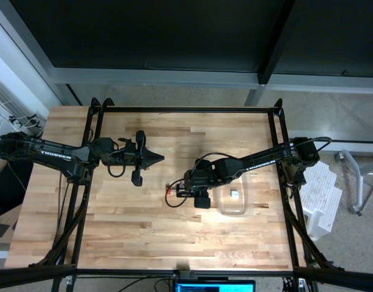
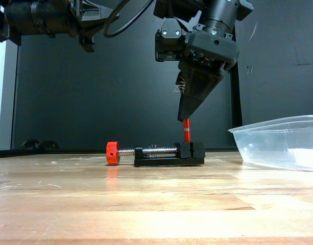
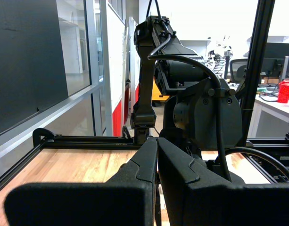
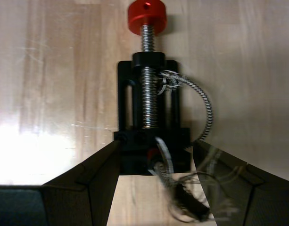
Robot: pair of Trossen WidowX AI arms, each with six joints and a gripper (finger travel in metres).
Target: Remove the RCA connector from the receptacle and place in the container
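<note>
On the pale wooden table (image 1: 113, 243), the clear plastic rectangular container (image 2: 271, 145) lies near the black block receptacle (image 2: 169, 154). The left gripper (image 1: 156, 158) hangs well apart from the receptacle, fingers pressed together. The right gripper (image 2: 185, 116) hovers over it, fingers spread wide. The slim red RCA connector (image 2: 187, 130) stands upright in the receptacle, apparently seated.

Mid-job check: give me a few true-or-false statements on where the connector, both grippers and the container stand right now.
1. The connector stands plugged in the receptacle. True.
2. The right gripper is shut on the connector. False: its fingers are open, just above it.
3. The left gripper is parked away from the receptacle, fingers shut. True.
4. The container holds nothing. False: a small white cube lies in it.
5. The container sits on the receptacle's knob side. False: the knob points away from it.
</note>
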